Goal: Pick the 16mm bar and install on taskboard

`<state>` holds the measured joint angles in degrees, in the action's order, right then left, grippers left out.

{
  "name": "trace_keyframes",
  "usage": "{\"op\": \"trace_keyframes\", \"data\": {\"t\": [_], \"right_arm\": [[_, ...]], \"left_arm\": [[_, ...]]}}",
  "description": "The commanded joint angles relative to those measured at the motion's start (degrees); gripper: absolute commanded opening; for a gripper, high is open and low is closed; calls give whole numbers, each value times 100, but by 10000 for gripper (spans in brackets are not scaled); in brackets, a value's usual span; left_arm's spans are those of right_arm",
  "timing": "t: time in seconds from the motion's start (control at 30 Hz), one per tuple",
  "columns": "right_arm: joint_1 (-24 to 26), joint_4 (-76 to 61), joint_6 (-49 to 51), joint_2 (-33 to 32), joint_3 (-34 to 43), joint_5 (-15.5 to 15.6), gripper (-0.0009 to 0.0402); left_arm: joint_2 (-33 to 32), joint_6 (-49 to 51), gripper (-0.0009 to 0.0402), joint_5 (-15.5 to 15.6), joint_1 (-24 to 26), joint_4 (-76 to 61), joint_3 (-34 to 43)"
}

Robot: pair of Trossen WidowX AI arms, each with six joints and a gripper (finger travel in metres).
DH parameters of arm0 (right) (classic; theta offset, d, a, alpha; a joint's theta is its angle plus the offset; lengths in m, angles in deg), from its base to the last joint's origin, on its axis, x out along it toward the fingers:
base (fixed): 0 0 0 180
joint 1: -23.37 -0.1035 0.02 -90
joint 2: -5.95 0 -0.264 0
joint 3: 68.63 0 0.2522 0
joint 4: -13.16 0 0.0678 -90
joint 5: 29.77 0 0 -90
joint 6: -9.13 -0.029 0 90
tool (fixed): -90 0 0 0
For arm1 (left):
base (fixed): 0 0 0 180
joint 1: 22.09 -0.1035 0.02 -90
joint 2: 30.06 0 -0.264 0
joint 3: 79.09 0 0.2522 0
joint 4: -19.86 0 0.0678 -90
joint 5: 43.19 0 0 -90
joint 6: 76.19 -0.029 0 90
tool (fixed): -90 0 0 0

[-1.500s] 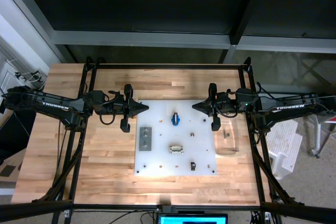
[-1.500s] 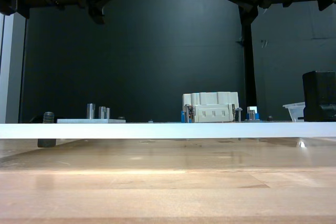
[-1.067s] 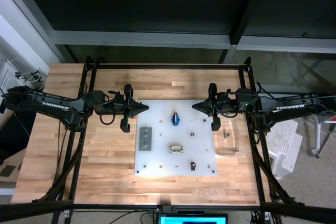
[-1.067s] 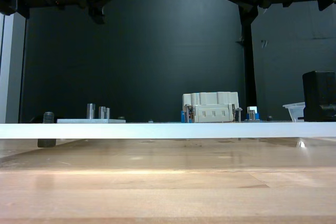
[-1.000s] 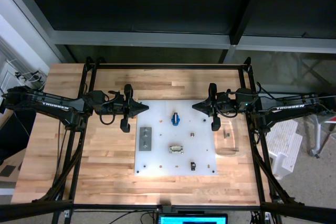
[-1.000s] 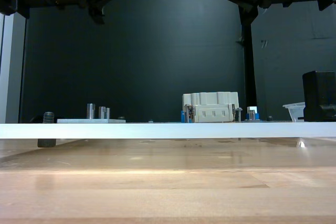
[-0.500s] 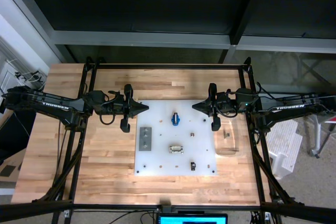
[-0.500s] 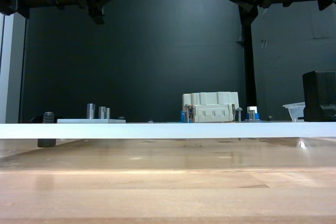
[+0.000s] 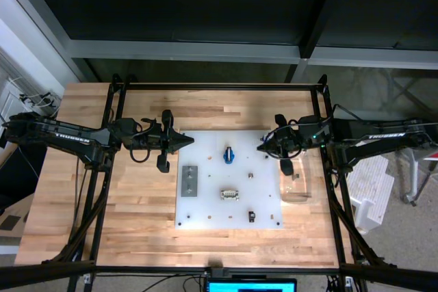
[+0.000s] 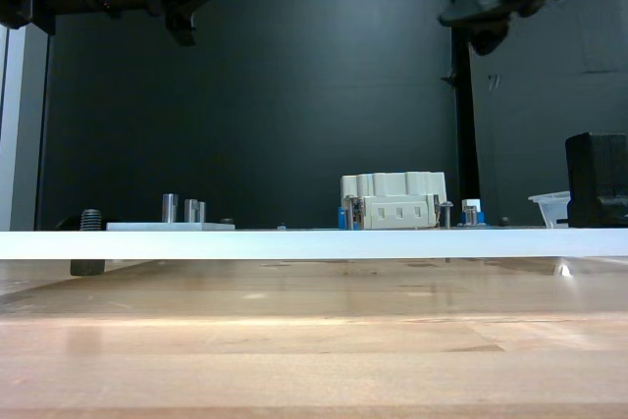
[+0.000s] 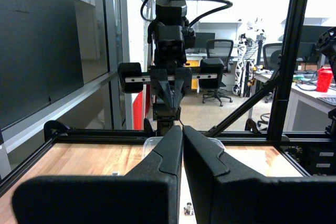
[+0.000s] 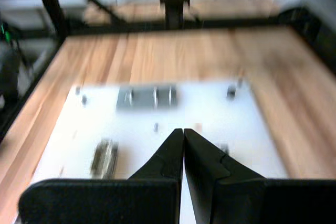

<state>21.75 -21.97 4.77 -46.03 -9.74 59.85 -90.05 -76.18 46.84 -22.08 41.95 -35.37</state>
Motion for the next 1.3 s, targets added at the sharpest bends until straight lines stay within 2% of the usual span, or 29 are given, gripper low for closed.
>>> {"op": "trace_keyframes", "data": {"t": [0.03,0.33,0.53,0.8,1.03,1.2,1.3], "right_arm": [[-11,-1075,-118,-2,345,-7,0],[-66,-3370,-297,-20,1001,17,0],[-94,-4548,-420,-20,1147,46,0],[-509,-5396,-662,-31,1128,39,6],[-1084,-5530,-1001,-177,1106,-55,65],[-1381,-5525,-1176,-256,997,-437,126],[-1561,-5471,-1217,-256,855,-466,159]], "left_arm": [[0,0,0,-2,0,0,0],[0,0,0,-2,-2,0,0],[0,0,0,0,-2,0,0],[0,0,0,-2,0,-2,0],[0,0,0,-2,-2,0,0],[0,0,0,-2,0,0,0],[0,0,0,-2,0,-2,0]]}}
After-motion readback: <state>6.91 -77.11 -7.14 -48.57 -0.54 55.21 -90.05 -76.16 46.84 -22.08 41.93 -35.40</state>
